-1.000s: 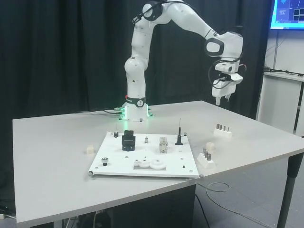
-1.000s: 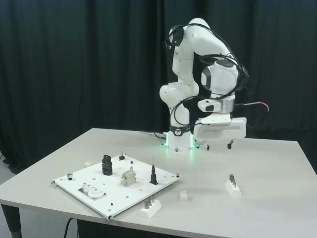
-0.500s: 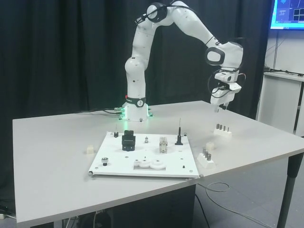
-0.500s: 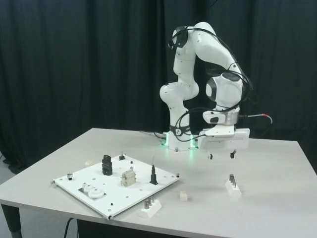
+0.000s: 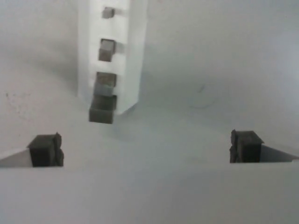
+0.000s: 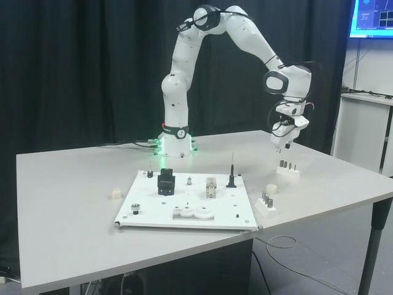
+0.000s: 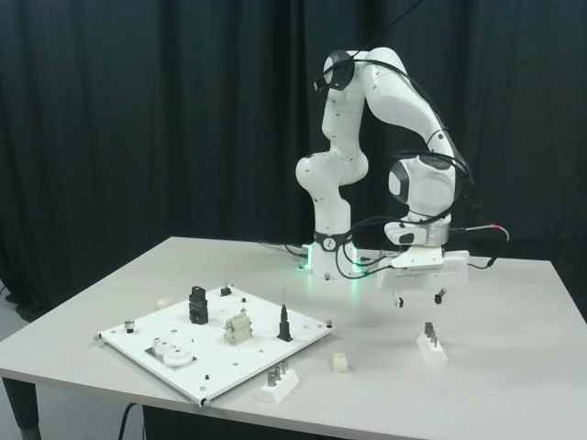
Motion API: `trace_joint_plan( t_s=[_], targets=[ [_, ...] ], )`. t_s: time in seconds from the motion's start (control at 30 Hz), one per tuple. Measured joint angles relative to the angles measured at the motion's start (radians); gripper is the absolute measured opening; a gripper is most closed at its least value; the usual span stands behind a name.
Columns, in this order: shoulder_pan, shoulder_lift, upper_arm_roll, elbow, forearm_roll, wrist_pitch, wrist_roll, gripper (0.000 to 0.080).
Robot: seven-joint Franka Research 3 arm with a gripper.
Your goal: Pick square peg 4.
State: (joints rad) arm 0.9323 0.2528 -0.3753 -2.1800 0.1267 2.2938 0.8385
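— Where's the gripper (image 7: 417,299)?
— Hanging above the grey table (image 6: 73,184), over the far holder (image 7: 430,346) without touching it. From the white board (image 6: 153,203), that holder lies at about 2 o'clock in the first room view.

— And the fingers (image 5: 46,150)?
— Spread wide apart, nothing between them.

— The pegs (image 5: 106,49)?
— A row of square ones stands upright in the holder, seen from the wrist. Which is peg 4, I cannot tell.

— Anything else nearby?
— A second holder (image 6: 266,208) with pegs sits just beside the board's near corner.
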Motion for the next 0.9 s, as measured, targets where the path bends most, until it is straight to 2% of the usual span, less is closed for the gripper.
trace_joint_plan(
  t_s=[0.3,0.9],
  targets=[
    [0.0,0.018,0.041,-0.028,0.004,0.054,0.016,0.08],
    [0.0,0.081,0.092,-0.043,0.026,0.134,0.08,0.08]
  ],
)
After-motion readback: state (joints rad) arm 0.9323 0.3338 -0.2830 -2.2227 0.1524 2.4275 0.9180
